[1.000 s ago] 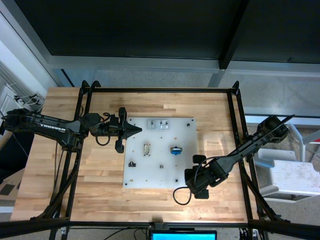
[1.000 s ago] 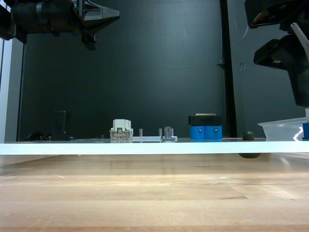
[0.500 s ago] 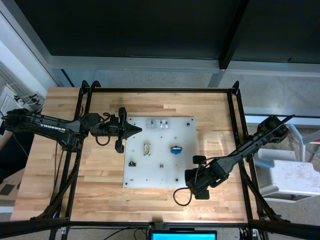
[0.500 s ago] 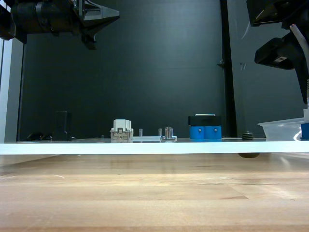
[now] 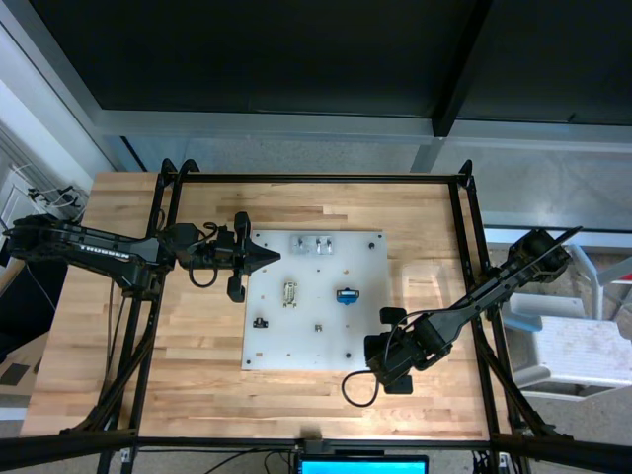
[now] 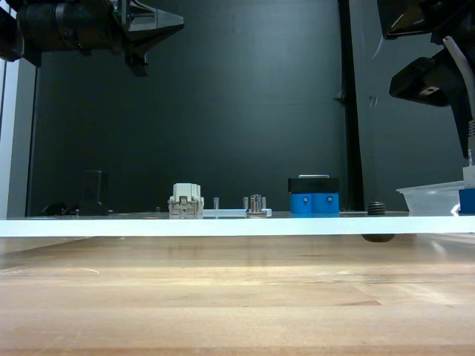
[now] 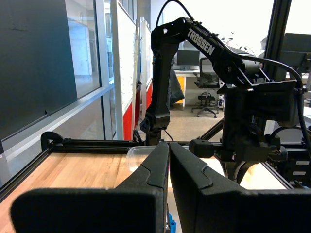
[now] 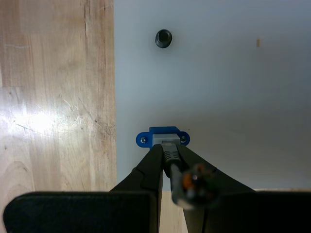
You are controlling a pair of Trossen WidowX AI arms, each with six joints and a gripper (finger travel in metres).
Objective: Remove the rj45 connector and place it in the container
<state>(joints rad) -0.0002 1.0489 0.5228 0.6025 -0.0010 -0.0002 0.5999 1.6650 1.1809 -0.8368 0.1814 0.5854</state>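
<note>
The rj45 connector (image 8: 169,142) sits plugged in its blue mount (image 8: 163,131) near a corner of the white board (image 8: 218,87), gripped by the right tool (image 8: 167,150). The container (image 5: 427,281) lies on the bench (image 5: 118,326) beside the board. The left tool (image 5: 273,256), clenched empty, hovers above the board's left edge.

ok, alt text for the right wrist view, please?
The right gripper is shut on a grey plug that sits in a blue socket on the white board, with a black screw beyond and wooden table beside. Outside this view, the left gripper hangs shut above the board's left edge.
</note>
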